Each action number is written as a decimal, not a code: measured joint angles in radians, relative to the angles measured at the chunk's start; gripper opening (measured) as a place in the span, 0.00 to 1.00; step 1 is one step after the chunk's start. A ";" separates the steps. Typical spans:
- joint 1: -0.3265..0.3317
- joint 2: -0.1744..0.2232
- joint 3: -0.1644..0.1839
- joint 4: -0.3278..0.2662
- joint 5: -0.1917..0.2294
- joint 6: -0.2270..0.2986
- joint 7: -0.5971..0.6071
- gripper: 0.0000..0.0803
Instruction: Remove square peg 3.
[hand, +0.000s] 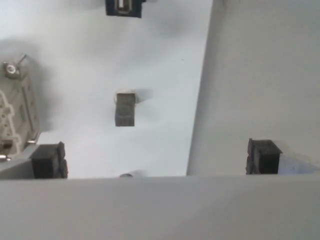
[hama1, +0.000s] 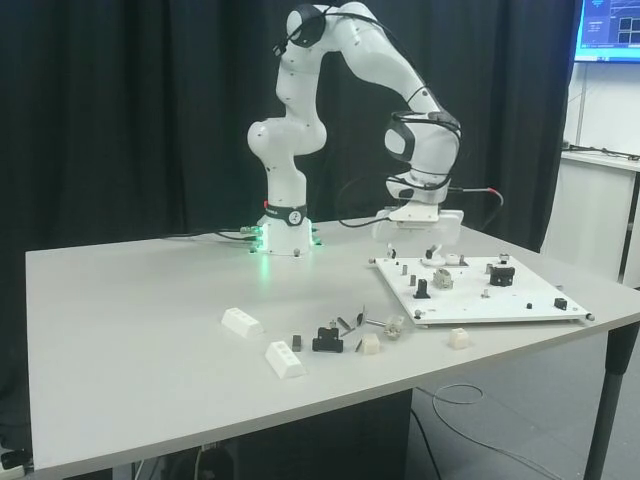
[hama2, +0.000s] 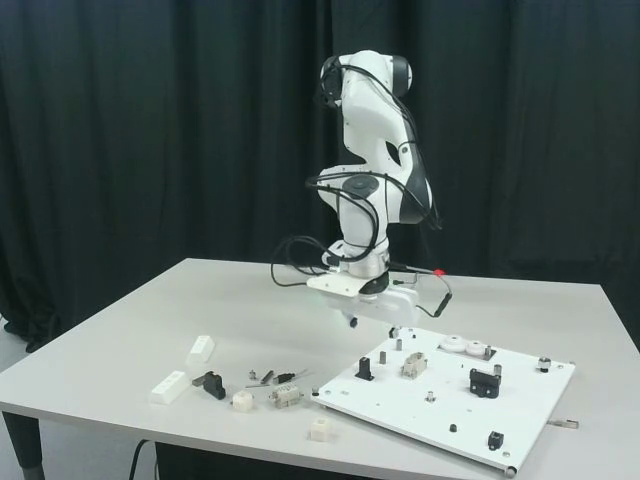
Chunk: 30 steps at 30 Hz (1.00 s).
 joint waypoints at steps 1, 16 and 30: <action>0.002 0.000 0.000 -0.007 0.003 0.012 0.000 1.00; 0.020 0.000 0.001 -0.090 0.051 0.177 0.003 1.00; 0.032 0.021 0.004 -0.132 0.056 0.305 0.035 1.00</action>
